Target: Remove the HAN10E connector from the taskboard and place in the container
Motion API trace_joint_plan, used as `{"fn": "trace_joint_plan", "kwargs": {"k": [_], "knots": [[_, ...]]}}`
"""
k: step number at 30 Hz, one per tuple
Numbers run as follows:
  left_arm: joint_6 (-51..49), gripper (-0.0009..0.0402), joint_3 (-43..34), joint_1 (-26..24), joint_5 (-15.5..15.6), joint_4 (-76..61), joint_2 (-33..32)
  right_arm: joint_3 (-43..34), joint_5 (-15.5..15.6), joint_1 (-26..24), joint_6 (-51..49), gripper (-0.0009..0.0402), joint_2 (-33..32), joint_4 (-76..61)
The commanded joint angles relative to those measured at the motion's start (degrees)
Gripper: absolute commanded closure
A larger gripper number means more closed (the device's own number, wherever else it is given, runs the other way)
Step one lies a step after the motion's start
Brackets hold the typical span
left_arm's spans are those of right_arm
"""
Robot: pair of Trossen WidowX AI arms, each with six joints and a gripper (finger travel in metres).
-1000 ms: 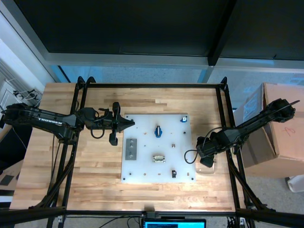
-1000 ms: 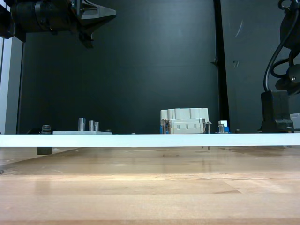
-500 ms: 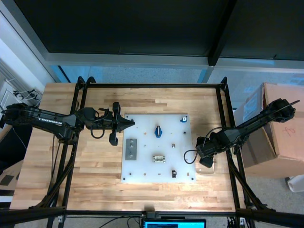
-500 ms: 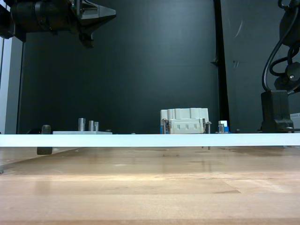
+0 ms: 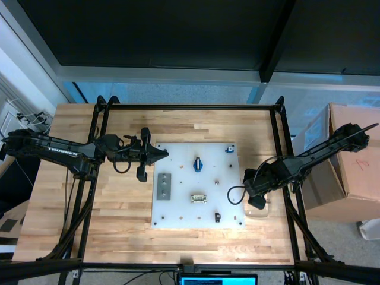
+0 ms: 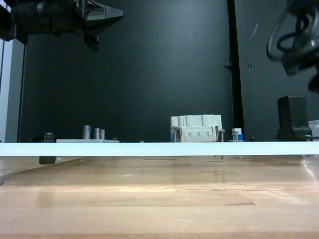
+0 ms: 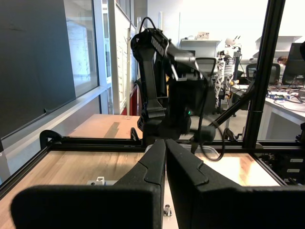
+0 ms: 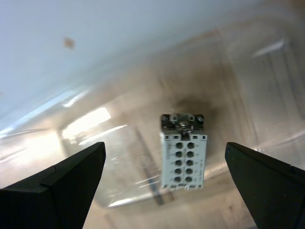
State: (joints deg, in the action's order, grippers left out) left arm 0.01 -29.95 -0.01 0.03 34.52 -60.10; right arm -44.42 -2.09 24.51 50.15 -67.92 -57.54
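Connector (image 8: 182, 155) loose in the container (image 5: 265, 212) — right hand spread over it

Nearest on the desk (image 5: 107, 225) lies the white taskboard (image 5: 178, 208), and the clear container sits just off its right edge. The HAN10E connector lies free on the container's floor, flat, with its two rows of five holes facing up and a metal clip at one end. The right hand (image 8: 164, 144) hangs above the container with its fingers (image 8: 62, 176) spread wide to either side of the connector, touching nothing. In the low view it is raised well above board level.

Farther in, a beige housing (image 6: 197, 128) stands upright on the taskboard near its middle. A grey block (image 5: 164, 185) lies to its left, and a blue part (image 5: 198, 164) sits beyond it.

Farther still, over the board's far left corner, the left hand (image 7: 165, 141) is held high above the desk. Its fingers are pressed together with nothing between them, pointing inward across the board. A cardboard box (image 5: 350, 160) stands off the desk's right side.
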Motion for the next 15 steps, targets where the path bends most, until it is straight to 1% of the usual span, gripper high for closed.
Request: {"fn": "trace_joint_plan", "kwargs": {"k": [1, 6, 11, 13, 15], "knots": [[0.0, 0.0393, 0.0, 0.0, 0.0, 0.0, 0.0, -5.4, 0.3, 0.0, -1.1, 0.0072, 0.0, -4.5], [0.0, 0.0393, 0.0, 0.0, 0.0, 0.0, 0.0, -11.0, 0.1, 0.0, -1.9, 0.0108, 0.0, -8.8], [0.0, 0.0393, 0.0, 0.0, 0.0, 0.0, 0.0, -11.2, -0.2, 0.0, -2.7, 0.0132, 0.0, -9.0], [0.0, 0.0393, 0.0, 0.0, 0.0, 0.0, 0.0, -11.2, -3.3, 0.0, -2.6, 0.0144, 0.0, -8.8], [0.0, 0.0393, 0.0, 0.0, 0.0, 0.0, 0.0, -11.2, -8.7, 0.0, -3.9, 0.0164, 0.4, -7.7]]}}
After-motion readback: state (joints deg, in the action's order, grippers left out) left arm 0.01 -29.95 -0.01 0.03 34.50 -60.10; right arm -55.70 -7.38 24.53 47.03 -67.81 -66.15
